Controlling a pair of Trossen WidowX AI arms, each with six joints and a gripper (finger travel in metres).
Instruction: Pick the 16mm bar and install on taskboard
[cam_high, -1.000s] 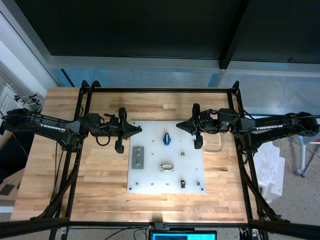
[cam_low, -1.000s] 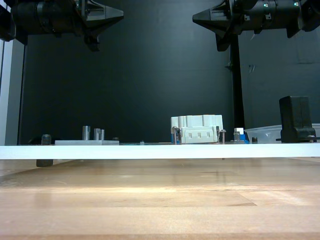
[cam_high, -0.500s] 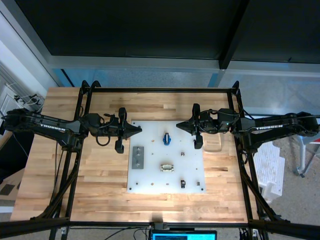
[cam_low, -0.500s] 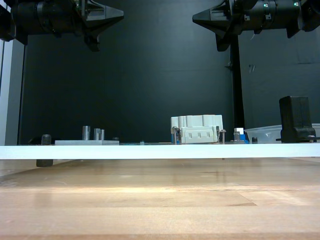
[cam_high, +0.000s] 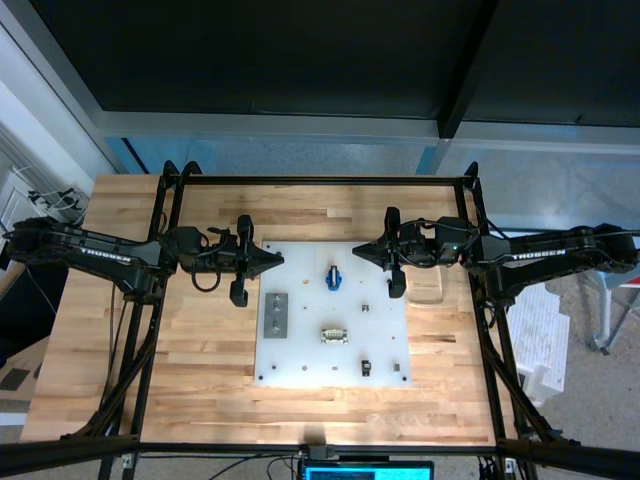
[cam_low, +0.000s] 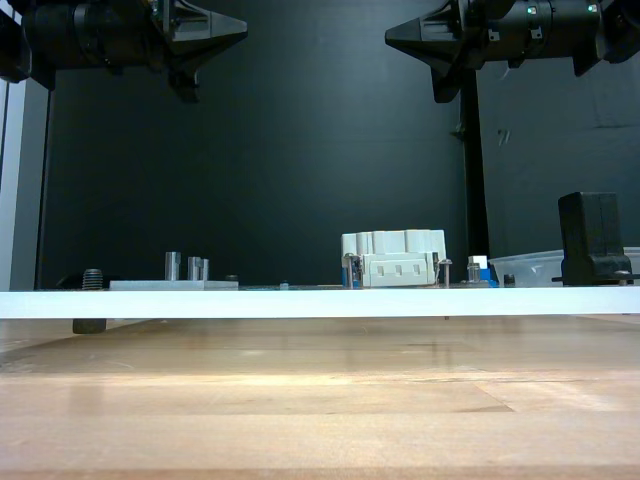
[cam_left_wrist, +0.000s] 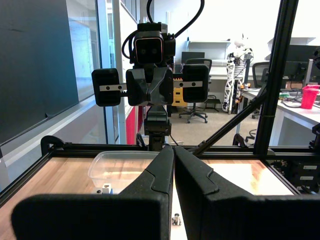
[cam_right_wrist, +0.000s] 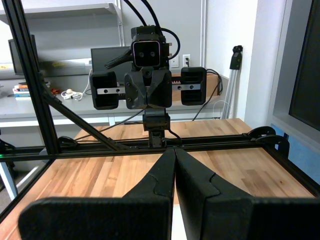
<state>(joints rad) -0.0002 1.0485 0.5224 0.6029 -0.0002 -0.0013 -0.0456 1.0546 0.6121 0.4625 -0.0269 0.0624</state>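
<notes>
1. Nothing has shifted in the last second. Both arms hang over the taskboard (cam_high: 300, 360) in the same pose as before, and every part on the board lies where it did.

2. The left gripper (cam_high: 278, 260) hovers high above the board's left edge, pointing inward. Its jaws are pressed together and hold nothing.

3. The right gripper (cam_high: 357, 250) mirrors it from the other side, tips facing the left jaws across a gap above the board's far half. These jaws too are closed tight and empty.

4. The bar (cam_high: 366, 307) appears to be the tiny grey stub standing on the board, though it is too small to be sure. It sits far below the right jaws and slightly to their near side, well apart from both pairs. The grey block (cam_high: 274, 313) lies below the left jaws, also slightly to their near side.

5. The stillness suggests the job has not begun: no approach, no descent, no grasp. The right jaws are the closer pair to the stub, and they would have to open before dropping onto it. With so small a piece standing among other parts on the board, a slightly off-centre closing could knock it over or push it away.
</notes>
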